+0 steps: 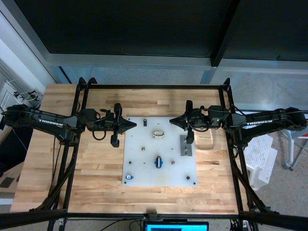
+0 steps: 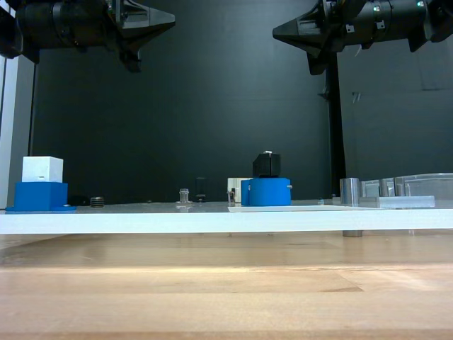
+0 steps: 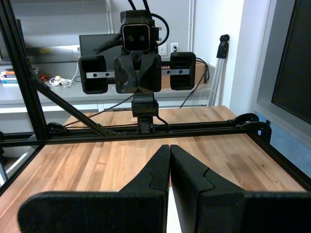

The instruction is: Remove the 16mm cylinder and place in the container

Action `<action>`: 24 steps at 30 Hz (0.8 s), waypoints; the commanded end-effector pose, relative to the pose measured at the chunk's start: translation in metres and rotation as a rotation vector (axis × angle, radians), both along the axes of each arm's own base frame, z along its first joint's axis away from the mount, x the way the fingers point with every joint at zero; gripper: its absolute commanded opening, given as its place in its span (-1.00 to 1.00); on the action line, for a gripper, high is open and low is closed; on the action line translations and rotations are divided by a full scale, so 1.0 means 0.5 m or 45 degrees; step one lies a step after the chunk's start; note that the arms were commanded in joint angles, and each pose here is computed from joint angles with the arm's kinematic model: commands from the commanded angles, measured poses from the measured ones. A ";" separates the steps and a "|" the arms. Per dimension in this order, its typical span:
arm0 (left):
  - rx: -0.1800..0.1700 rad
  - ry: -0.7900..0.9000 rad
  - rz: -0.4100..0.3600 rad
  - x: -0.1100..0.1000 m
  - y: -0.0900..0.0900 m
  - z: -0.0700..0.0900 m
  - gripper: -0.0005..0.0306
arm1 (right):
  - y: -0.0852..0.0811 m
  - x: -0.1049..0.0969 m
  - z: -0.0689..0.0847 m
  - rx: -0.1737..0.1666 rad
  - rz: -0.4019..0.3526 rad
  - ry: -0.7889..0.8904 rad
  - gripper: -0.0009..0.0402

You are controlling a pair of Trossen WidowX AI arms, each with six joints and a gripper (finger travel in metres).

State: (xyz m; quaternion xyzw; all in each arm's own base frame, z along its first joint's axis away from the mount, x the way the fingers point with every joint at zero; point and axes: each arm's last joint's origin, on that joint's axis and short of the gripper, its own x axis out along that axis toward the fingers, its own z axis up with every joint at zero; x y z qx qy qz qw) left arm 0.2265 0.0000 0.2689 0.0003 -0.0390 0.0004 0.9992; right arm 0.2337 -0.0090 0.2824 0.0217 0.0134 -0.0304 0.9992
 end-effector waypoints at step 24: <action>0.000 -0.001 0.000 0.000 0.000 0.000 -0.96 | 0.002 0.001 0.001 0.015 0.007 0.000 -0.96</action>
